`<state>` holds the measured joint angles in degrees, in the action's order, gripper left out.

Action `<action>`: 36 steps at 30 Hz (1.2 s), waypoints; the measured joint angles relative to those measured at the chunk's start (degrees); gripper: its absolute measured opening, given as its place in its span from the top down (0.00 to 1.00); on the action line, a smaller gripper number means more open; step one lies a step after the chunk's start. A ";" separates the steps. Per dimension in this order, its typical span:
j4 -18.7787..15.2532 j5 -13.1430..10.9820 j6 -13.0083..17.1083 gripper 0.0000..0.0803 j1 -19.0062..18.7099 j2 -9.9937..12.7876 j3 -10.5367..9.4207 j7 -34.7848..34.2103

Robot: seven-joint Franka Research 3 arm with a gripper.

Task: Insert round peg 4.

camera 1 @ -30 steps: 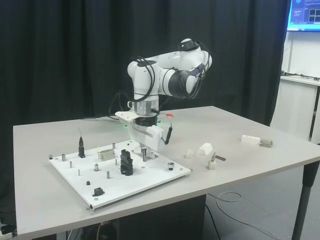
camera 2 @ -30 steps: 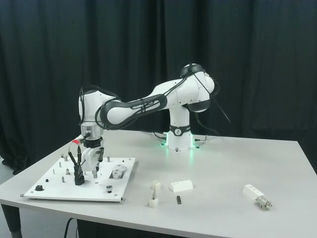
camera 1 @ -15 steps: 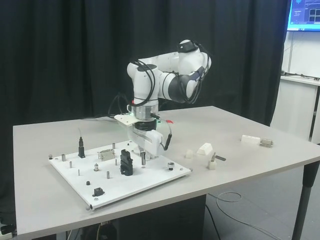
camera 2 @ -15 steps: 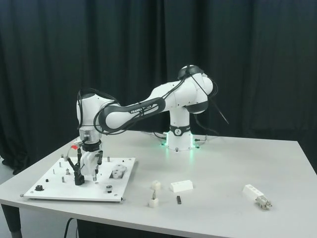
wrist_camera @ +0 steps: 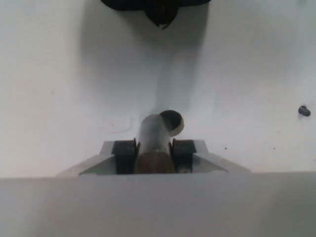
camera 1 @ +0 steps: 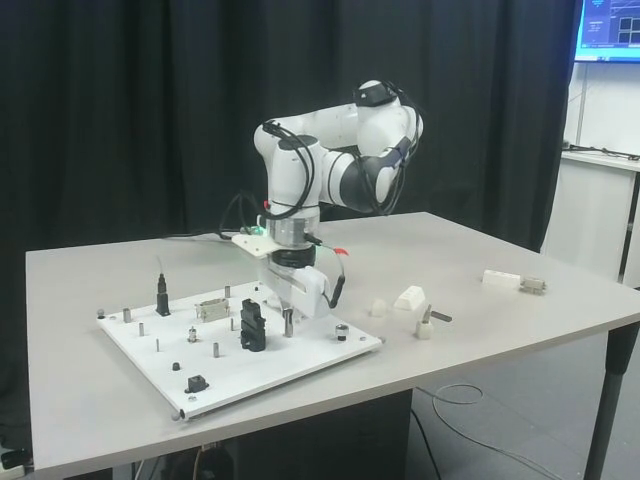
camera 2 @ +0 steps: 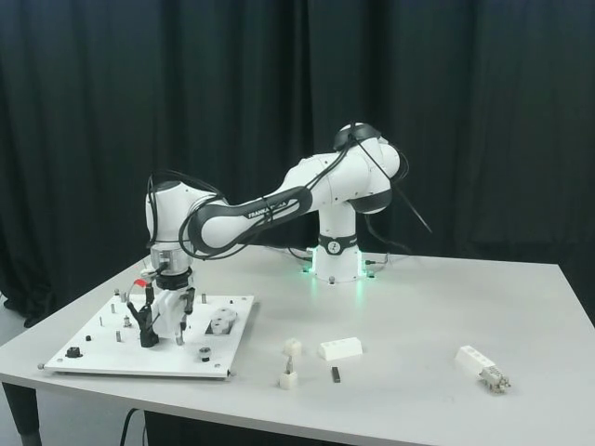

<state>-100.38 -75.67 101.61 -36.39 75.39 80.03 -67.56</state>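
Note:
In the wrist view my gripper (wrist_camera: 154,150) is shut on a grey round peg (wrist_camera: 154,140). The peg's lower end sits right beside a dark round hole (wrist_camera: 173,120) in the white board (wrist_camera: 59,89), partly covering it. From the first room view the gripper (camera 1: 288,312) holds the peg (camera 1: 288,321) upright just over the board (camera 1: 300,355), to the right of a black block (camera 1: 251,326). In the second room view the gripper (camera 2: 177,327) is low over the board (camera 2: 121,358), next to the same black block (camera 2: 146,327).
Several small pegs and fittings stand on the board, among them a black connector (camera 1: 197,381) and a tall black pin (camera 1: 161,293). White blocks (camera 1: 409,298) lie on the grey table (camera 1: 480,310) to the right. A white and grey connector (camera 1: 515,282) lies farther right.
The arm has shifted slightly toward the board's middle and lowered, bringing the gripper with the peg down close to the board surface.

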 joint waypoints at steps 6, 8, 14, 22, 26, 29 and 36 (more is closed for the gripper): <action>-0.01 -0.01 0.37 0.81 -0.01 0.00 -0.21 -0.73; -0.04 -0.01 0.39 0.81 -0.01 0.00 -0.21 -0.83; -0.36 -0.01 0.39 0.81 -0.01 0.00 -0.21 -0.95; -1.30 -0.16 0.37 0.81 -0.32 -0.03 -0.26 -0.97; -1.67 -0.27 0.35 0.81 -0.60 -0.05 -0.33 -0.97; -1.83 -0.40 0.35 0.81 -0.80 -0.05 -0.34 -0.97; -2.40 -0.56 0.80 0.81 -1.35 -0.05 -0.38 -0.97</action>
<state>-102.79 -76.23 102.41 -37.74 75.34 79.64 -68.54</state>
